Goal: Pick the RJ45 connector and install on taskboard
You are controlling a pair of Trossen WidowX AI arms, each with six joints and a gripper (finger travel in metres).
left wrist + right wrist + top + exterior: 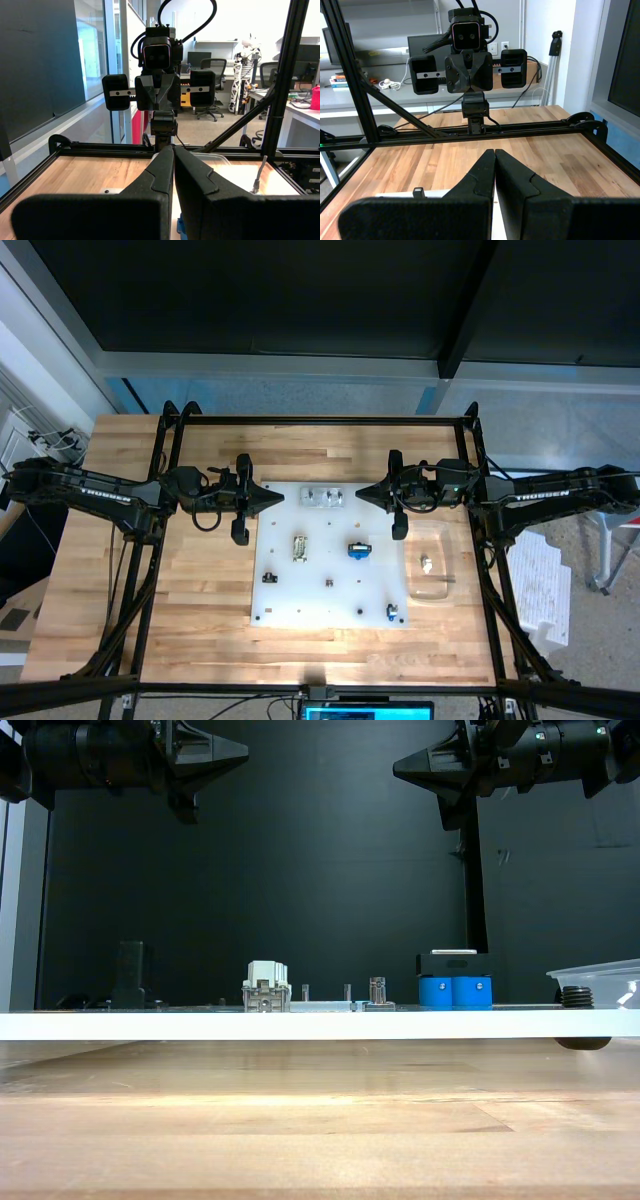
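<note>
Starting on the left: the left gripper (272, 498) hangs high above the white board's (300, 595) far left edge. Its wrist view shows the fingers pressed flat together with nothing between them, so it isn't involved. At the board's near right corner sits the little blue jack (393, 613). There's a pale top with a greyish bit on it in the high view, but it's too tiny for me to call it plugged or empty, and the low view doesn't help. Just to the right of the board is the clear tray (440, 592) with the white block (427, 564) in it. I don't see anything darker on the block or a cable running off it, so honestly I can't tell where the RJ45 connector is right now. For handling, my guess is it's feather-light with a hard, slick clear plug, a bendy latch tab you don't want to crush, and a cable that will tug it sideways. I'd pinch it across the grey boot or the plug's flat sides, well clear of the tip. The right gripper (364, 492) hovers above the board's far right edge, well apart from tray and jack, with fingers closed tight on nothing.
</note>
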